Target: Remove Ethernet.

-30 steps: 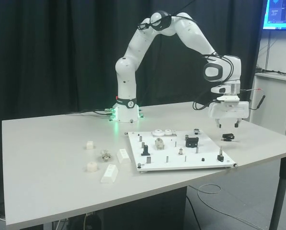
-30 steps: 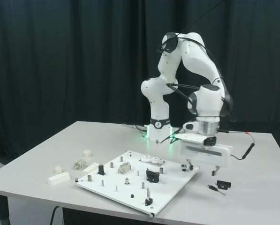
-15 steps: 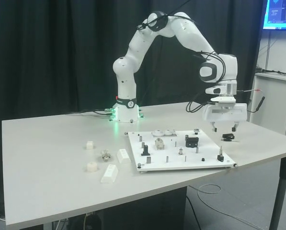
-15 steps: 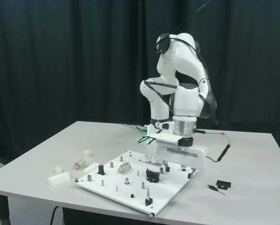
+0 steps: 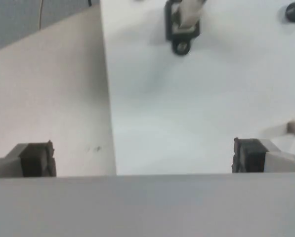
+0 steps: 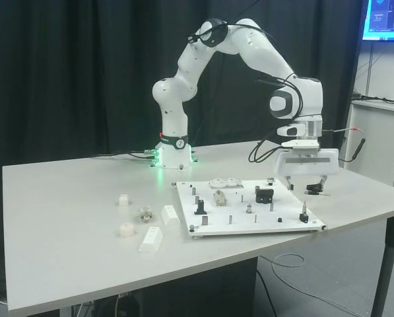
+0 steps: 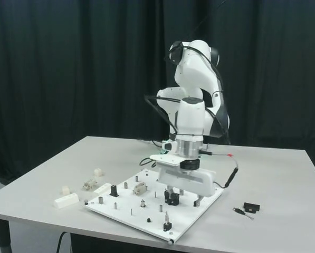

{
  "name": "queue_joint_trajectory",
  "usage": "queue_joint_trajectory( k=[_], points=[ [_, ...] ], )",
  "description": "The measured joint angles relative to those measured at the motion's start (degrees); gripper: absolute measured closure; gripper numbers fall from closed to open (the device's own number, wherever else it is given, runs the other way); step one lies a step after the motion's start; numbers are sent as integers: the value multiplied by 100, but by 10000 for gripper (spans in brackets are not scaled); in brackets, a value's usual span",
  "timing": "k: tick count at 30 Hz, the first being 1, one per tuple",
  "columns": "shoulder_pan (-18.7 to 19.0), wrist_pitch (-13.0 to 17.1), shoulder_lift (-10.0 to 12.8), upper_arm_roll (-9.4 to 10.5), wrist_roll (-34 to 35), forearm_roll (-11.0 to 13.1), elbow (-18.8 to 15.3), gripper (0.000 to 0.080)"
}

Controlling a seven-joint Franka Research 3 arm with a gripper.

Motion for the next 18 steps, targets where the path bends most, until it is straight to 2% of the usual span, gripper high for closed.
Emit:
queue_joint_trajectory(
  k=[18],
  points=[
    [-782, -241, 536, 422, -670, 0, 735, 3]
  ],
)
